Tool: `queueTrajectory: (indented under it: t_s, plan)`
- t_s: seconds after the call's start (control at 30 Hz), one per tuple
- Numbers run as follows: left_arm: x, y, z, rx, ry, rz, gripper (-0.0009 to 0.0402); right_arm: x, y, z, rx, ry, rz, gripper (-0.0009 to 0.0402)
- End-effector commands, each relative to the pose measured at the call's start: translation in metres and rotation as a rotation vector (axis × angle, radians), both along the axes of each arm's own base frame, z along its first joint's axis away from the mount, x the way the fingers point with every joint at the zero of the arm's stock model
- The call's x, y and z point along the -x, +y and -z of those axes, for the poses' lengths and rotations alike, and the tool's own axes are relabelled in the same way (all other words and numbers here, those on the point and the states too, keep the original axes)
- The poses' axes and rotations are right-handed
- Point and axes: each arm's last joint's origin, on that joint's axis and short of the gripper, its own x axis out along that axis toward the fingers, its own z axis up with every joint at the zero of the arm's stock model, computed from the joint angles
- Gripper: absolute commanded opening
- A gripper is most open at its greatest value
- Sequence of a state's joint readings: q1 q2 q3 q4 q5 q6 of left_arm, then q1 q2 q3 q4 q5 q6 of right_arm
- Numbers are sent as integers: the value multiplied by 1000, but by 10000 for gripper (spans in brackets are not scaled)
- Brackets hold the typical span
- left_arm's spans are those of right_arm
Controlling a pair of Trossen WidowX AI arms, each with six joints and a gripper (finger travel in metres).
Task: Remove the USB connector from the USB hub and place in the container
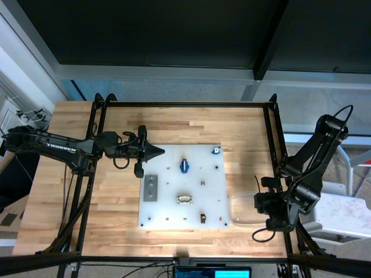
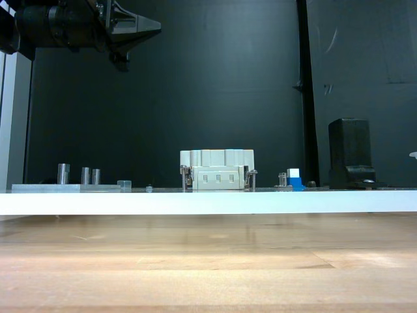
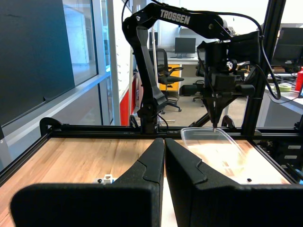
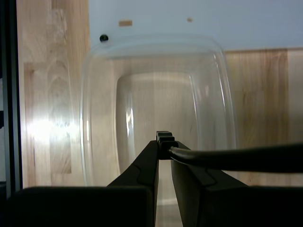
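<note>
My right gripper (image 4: 163, 147) is shut on the USB connector (image 4: 164, 140), a small dark plug whose thin black cable trails off sideways. It hangs over the container (image 4: 85, 118), a clear shallow tray resting on the wood. From above, the right gripper (image 1: 260, 201) is over the container (image 1: 243, 213), just off the white board's right edge. The USB hub (image 1: 203, 218), a tiny black block, stands near the board's front edge and shows as a dark block (image 2: 352, 155) in the low view. My left gripper (image 1: 155, 152) is shut and empty, raised over the board's back left edge.
The white board (image 1: 174, 217) carries a grey metal block (image 1: 151, 188), a blue piece (image 1: 184, 166) and a silvery-beige connector (image 1: 184, 200). A black frame rail (image 1: 277, 139) runs along the table's right side beside the right arm.
</note>
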State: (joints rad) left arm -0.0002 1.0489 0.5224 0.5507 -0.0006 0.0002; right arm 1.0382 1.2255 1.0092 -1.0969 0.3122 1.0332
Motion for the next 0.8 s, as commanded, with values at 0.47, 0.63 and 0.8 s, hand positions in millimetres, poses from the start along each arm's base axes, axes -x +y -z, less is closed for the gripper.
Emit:
queueTrajectory:
  t_s: [0.47, 0.63, 0.8]
  plan:
    - [0, 0, 0, 0, 0, 0, 1, 10, 1, 5, -18, 5, 9, 0]
    - [0, 0, 0, 0, 0, 0, 1, 10, 1, 5, -21, 4, 8, 14]
    - [0, 0, 0, 0, 0, 0, 1, 11, 2, 5, -25, 3, 10, 67]
